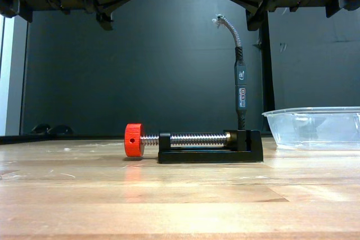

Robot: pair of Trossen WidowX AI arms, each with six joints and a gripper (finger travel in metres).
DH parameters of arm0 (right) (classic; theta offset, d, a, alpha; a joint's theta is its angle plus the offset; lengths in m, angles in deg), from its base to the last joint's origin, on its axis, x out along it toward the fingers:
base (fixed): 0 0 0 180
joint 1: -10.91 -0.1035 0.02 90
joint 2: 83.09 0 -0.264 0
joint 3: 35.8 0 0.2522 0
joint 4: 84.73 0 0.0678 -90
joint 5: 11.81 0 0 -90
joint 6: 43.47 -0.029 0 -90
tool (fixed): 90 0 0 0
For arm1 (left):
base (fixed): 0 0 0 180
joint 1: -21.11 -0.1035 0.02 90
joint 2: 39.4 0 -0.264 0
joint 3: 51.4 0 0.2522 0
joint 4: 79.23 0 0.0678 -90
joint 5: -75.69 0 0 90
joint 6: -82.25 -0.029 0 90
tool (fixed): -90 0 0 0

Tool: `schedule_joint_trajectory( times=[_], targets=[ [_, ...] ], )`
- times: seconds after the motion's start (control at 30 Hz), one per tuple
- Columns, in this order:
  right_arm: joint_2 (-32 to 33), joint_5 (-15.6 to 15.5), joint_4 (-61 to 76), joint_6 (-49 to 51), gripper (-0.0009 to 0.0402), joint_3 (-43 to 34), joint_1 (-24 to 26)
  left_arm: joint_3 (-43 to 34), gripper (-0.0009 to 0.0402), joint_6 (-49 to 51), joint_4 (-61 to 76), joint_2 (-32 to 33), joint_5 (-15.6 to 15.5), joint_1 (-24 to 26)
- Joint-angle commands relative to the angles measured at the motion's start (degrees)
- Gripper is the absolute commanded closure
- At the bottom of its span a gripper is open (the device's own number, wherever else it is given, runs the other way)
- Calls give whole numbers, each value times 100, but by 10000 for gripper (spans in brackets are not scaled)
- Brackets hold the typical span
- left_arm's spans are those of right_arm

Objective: Remove the USB-C connector from the USB-C receptacle and place in the container

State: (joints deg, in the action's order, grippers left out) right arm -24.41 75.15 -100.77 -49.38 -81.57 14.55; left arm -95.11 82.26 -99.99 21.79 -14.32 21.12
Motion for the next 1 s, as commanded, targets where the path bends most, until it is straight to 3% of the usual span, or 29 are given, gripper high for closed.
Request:
schedule_joint_trajectory(
  times=[0.03,0.8,1.0],
  targets=[
    [2,0,-4,-4,393,-2,-2,0,393,0,0,2,0,0],
    [2,-2,87,-181,393,-9,-13,0,393,0,0,2,0,-2],
    [2,72,1067,-247,393,-186,-396,0,393,0,2,2,0,-2]
  ],
)
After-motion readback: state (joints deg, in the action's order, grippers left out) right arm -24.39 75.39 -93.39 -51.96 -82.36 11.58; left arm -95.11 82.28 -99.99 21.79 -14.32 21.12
